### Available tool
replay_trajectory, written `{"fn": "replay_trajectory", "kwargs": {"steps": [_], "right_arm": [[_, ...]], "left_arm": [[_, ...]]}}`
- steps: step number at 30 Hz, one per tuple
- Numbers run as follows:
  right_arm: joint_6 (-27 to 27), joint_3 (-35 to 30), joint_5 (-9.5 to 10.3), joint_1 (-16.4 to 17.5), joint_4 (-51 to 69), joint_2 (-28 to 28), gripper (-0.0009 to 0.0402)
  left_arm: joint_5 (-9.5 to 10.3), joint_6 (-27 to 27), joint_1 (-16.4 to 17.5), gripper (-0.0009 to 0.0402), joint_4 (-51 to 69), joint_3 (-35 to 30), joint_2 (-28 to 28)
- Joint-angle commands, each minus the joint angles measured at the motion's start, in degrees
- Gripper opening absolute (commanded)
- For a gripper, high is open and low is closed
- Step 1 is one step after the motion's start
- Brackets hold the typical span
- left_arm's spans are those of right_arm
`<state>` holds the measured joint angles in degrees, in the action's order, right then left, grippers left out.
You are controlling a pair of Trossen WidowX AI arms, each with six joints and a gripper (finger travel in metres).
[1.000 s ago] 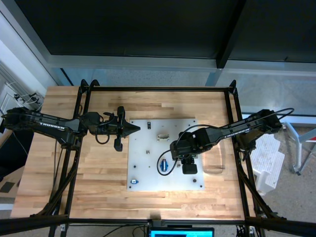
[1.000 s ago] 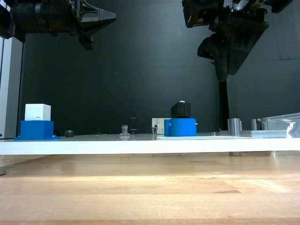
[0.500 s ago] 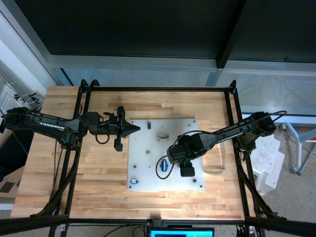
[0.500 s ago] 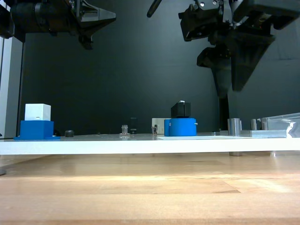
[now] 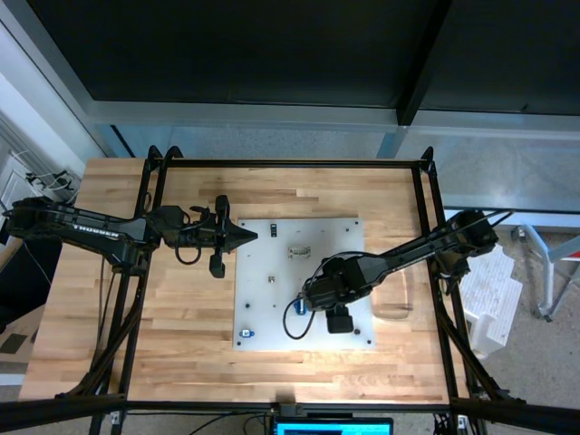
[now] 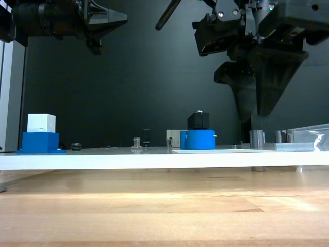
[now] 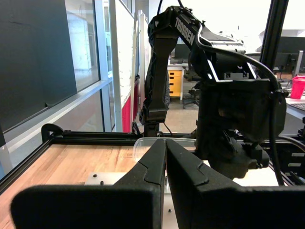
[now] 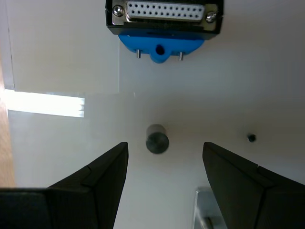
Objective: Remove the 16mm cylinder and place in the container
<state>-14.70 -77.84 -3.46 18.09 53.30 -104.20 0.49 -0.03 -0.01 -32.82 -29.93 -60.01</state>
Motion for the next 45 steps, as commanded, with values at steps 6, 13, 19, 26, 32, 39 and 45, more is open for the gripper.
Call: {"fn": "replay_trajectory", "kwargs": {"steps": [6, 13, 19, 26, 32, 39, 45], "right_arm": [[0.0, 0.5, -0.02, 0.3, -1.5, -1.7, 0.0217], [0.0, 3.2, 0.0, 0.3, -4.8, -1.7, 0.0213], [0.0, 4.0, -0.02, 0.4, -6.0, -1.7, 0.0194], [0.2, 4.3, -0.04, 0.4, -6.7, -1.7, 0.0159], [0.2, 4.3, -0.04, 0.4, -6.7, -1.7, 0.0116], [0.2, 4.3, -0.02, 0.4, -6.6, -1.7, 0.006], [0.2, 4.3, -0.02, 0.5, -6.6, -1.7, 0.0021]], "left_arm": [[-0.02, 0.0, 0.0, 0.0, 0.0, 0.0, 0.0], [-0.02, 0.0, 0.0, 0.0, 0.0, 0.0, 0.0], [-0.02, 0.0, 0.0, 0.0, 0.0, 0.0, 0.0], [-0.02, 0.0, 0.0, 0.0, 0.0, 0.0, 0.0], [-0.02, 0.0, 0.0, 0.0, 0.0, 0.0, 0.0], [-0.02, 0.0, 0.0, 0.0, 0.0, 0.0, 0.0], [-0.02, 0.0, 0.0, 0.0, 0.0, 0.0, 0.0]]}}
